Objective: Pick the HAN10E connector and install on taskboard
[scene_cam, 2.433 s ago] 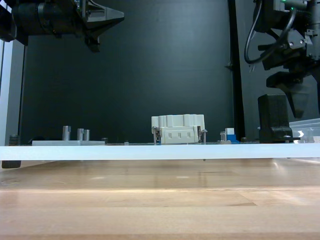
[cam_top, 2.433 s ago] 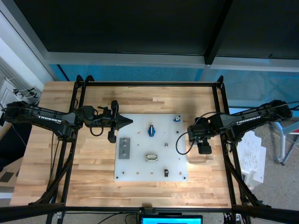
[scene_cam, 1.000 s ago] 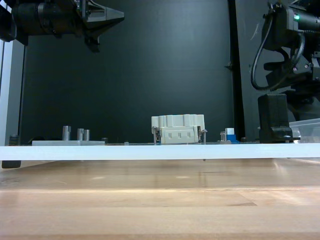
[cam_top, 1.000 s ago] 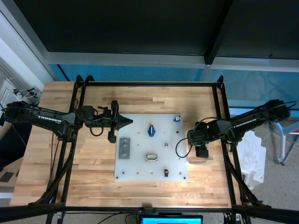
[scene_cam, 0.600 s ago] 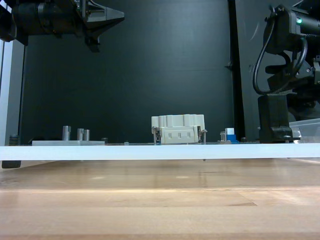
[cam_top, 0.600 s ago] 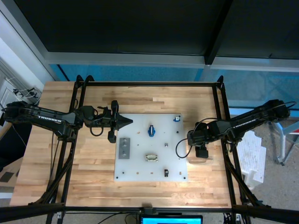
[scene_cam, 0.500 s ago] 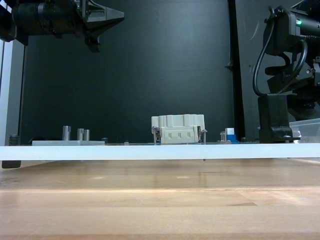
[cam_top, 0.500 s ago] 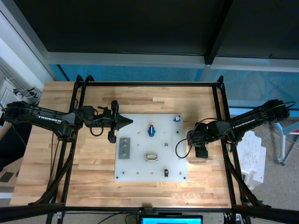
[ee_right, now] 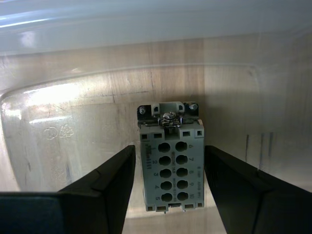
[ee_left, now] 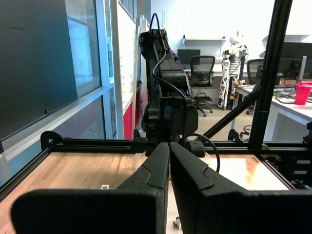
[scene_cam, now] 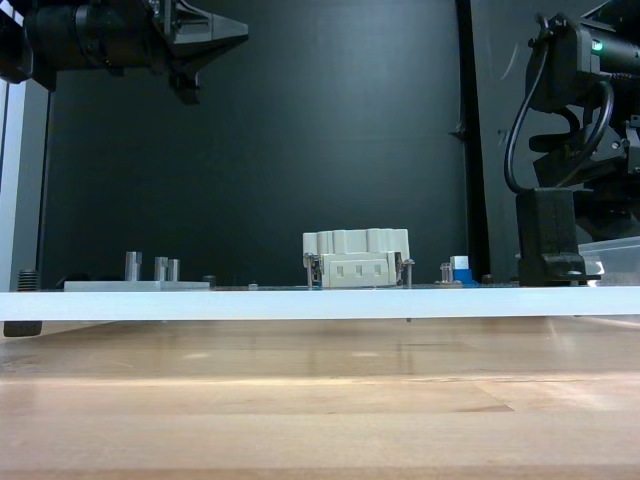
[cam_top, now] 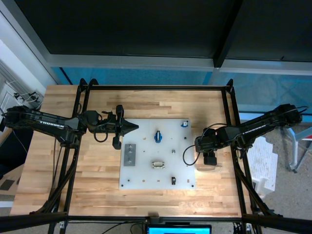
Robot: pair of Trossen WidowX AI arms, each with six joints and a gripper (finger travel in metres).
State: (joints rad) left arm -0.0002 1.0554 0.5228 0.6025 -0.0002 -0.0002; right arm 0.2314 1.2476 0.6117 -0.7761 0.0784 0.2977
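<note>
The connector (ee_right: 170, 158) lies flat on the floor of a clear plastic tray (ee_right: 58, 97), pin holes facing up and its screw-clamp end pointing away from the wrist. It is off the white taskboard (cam_top: 146, 146), just beside the board's right edge on the wooden counter (cam_top: 97, 190). The right gripper (cam_top: 210, 160) reaches down into that tray. Its fingers (ee_right: 109, 178) are spread and stand one on each long flank of the block, holding nothing yet. A thin gap shows on one side; on the other you cannot tell whether the finger touches.

The step in hand looks like the pick. Before you close, square the gripper so both fingers meet the long flanks together and the block does not skid on the slick tray floor. Pinch on the plain sides, clear of the screw clamp and the mounting ears. Lift straight up until you are past the tray wall, then carry inward. The likely seat is the beige housing (cam_top: 157, 165) near the middle of the board, so keep the block level on the way there.

The left gripper (cam_top: 132, 126) hangs high over the board's far left corner, fingers pressed together and holding nothing.
</note>
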